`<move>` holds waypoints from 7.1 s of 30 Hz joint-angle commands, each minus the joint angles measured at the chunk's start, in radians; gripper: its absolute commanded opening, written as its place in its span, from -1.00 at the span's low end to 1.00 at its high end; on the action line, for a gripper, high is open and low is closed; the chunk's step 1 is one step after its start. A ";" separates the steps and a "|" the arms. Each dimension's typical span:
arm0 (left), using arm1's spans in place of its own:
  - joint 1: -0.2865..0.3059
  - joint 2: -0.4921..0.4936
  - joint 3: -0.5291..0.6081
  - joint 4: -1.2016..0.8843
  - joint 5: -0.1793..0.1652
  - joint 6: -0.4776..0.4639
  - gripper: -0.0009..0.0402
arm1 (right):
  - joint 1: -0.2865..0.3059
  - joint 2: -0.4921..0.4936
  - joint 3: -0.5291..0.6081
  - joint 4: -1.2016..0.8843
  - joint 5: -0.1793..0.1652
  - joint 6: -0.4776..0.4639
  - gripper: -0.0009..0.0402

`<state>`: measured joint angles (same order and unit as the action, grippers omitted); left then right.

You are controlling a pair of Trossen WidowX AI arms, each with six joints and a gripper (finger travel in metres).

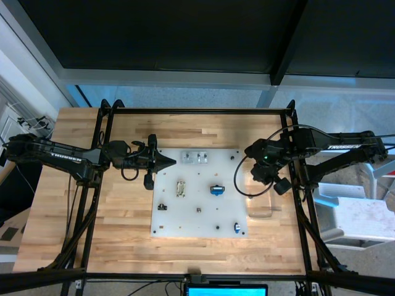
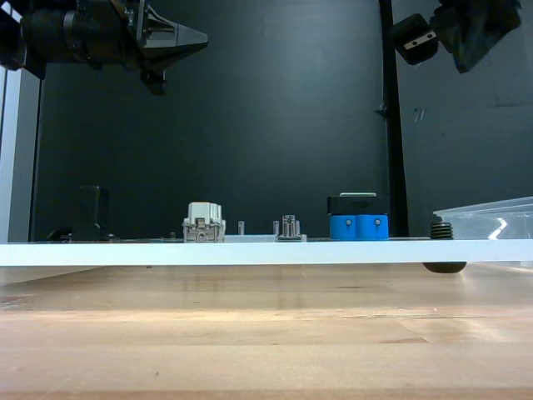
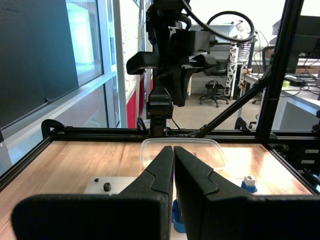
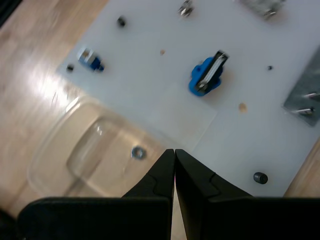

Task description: Pick the M12 fastener and fasten on the M12 threads

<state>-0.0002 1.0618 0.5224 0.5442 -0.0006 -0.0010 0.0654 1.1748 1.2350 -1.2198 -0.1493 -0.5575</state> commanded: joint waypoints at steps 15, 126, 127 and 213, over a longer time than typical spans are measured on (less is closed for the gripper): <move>0.000 0.000 0.000 0.000 0.000 0.000 -0.96 | 0.088 0.118 -0.002 -0.138 0.113 -0.421 -0.96; 0.000 0.000 0.000 0.000 0.000 0.000 -0.96 | 0.192 0.359 -0.472 0.483 0.148 -0.767 -0.16; 0.000 0.000 0.000 0.000 0.000 0.000 -0.96 | 0.192 0.359 -0.472 0.483 0.148 -0.767 -0.19; 0.000 0.000 0.000 0.000 0.000 0.000 -0.96 | 0.397 0.877 0.495 0.090 0.158 -0.618 -0.88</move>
<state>-0.0002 1.0618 0.5224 0.5446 -0.0006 -0.0010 0.4610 2.0514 1.7317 -1.1347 0.0078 -1.1763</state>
